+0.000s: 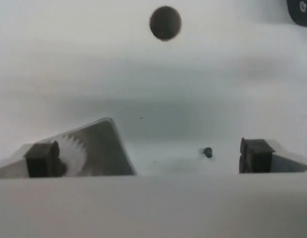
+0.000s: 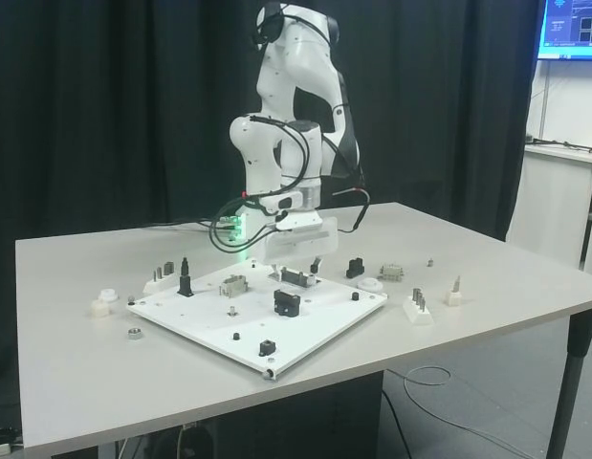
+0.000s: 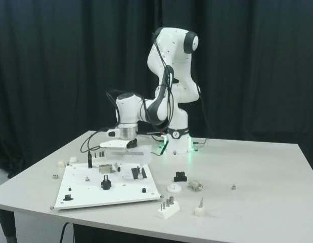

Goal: Pick D-SUB.

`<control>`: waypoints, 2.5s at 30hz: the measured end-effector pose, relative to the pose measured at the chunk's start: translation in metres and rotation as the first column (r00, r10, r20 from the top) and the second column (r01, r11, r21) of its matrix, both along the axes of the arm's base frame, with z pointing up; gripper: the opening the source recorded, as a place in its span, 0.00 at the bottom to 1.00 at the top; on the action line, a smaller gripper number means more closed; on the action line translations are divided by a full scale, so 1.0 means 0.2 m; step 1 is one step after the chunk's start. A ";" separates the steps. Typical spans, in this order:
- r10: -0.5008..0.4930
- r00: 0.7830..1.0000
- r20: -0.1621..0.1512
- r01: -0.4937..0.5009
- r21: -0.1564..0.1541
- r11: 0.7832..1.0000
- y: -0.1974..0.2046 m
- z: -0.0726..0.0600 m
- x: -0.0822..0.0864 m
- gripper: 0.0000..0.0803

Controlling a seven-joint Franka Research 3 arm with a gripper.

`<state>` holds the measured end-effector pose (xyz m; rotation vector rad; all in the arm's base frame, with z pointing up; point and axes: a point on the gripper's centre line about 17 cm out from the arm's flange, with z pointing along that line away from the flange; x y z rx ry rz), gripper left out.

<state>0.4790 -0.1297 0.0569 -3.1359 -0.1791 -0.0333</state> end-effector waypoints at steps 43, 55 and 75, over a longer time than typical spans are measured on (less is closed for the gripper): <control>0.066 0.997 -0.043 -0.060 0.113 0.992 0.37 0.15 -0.02 1.00; 0.074 0.995 -0.069 -0.066 0.116 0.991 0.53 0.15 -0.03 1.00; 0.058 0.986 -0.156 -0.041 0.113 0.993 0.86 0.08 -0.19 1.00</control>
